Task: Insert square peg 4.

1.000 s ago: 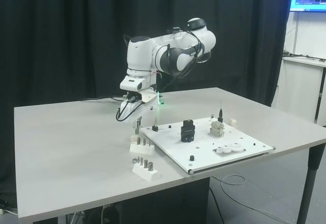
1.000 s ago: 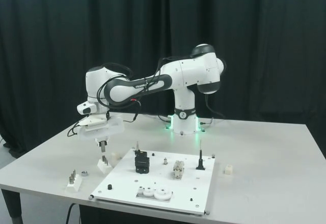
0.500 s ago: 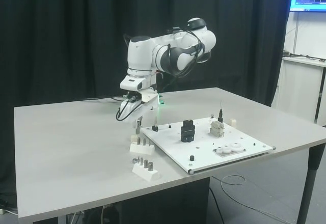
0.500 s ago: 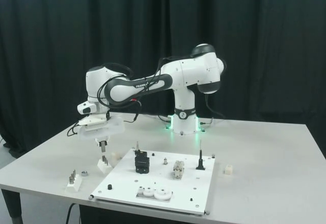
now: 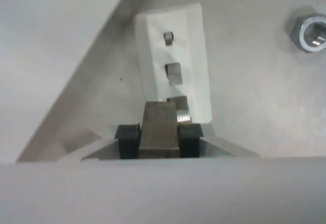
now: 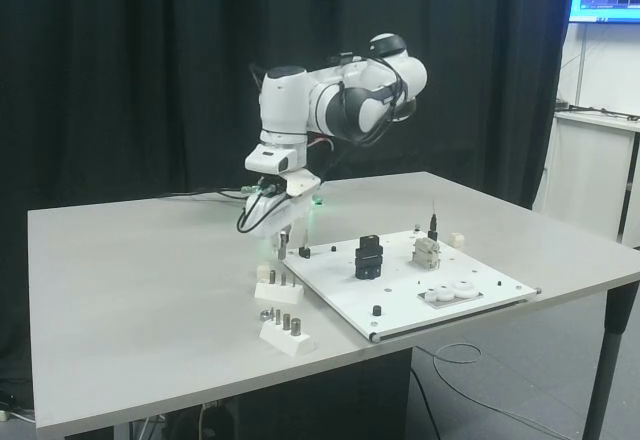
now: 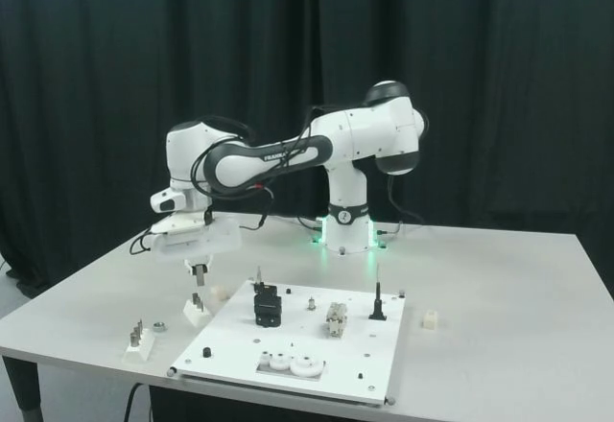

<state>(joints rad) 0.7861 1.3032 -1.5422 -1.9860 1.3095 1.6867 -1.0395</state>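
In the wrist view my gripper (image 5: 159, 136) is shut on a grey square peg (image 5: 159, 119), held upright between the two black fingertips. Below it lies the white peg holder (image 5: 191, 46) with three smaller square pegs still standing in it. From the room views the gripper (image 6: 281, 246) (image 7: 199, 271) hangs a short way above that holder (image 6: 278, 288) (image 7: 197, 313), which rests on the grey table just beside the left edge of the white board (image 6: 470, 272) (image 7: 326, 364).
A second white holder (image 6: 287, 336) (image 7: 140, 342) with round pegs lies nearer the table's front, a loose nut (image 5: 311, 30) (image 7: 159, 326) beside it. The board carries a black block (image 6: 368, 258), a small grey fixture (image 6: 427, 252), a thin upright pin and white gears (image 6: 450, 294).
The arm has risen and shifted slightly toward the board, lifting the gripper and its square peg up off the peg holder.
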